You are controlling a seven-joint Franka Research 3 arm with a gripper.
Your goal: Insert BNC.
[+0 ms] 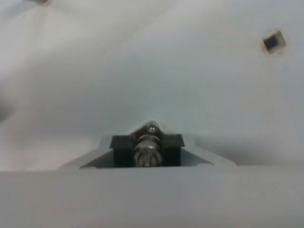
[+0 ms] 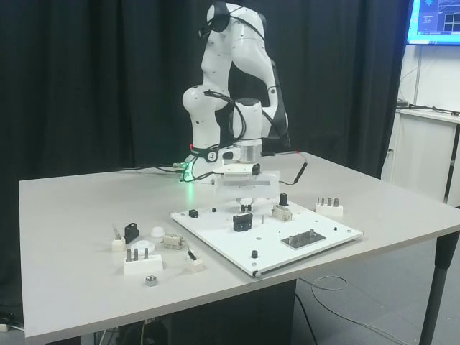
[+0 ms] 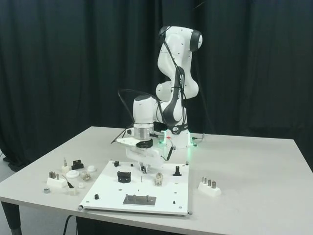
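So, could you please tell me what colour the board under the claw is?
White; the board shows best in the second room view.

White peg block point(image 2: 329, 208) on the grey table point(image 2: 65, 237), well apart from a small nut point(image 2: 152, 280)

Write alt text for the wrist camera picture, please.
A gripper with black fingers is shut on a small metal BNC connector, hanging above a white board. One small square hole shows in the board.

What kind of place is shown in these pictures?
Probably a robotics lab: a white arm bolted on a grey table, a white assembly board with small fixtures, black curtains behind.
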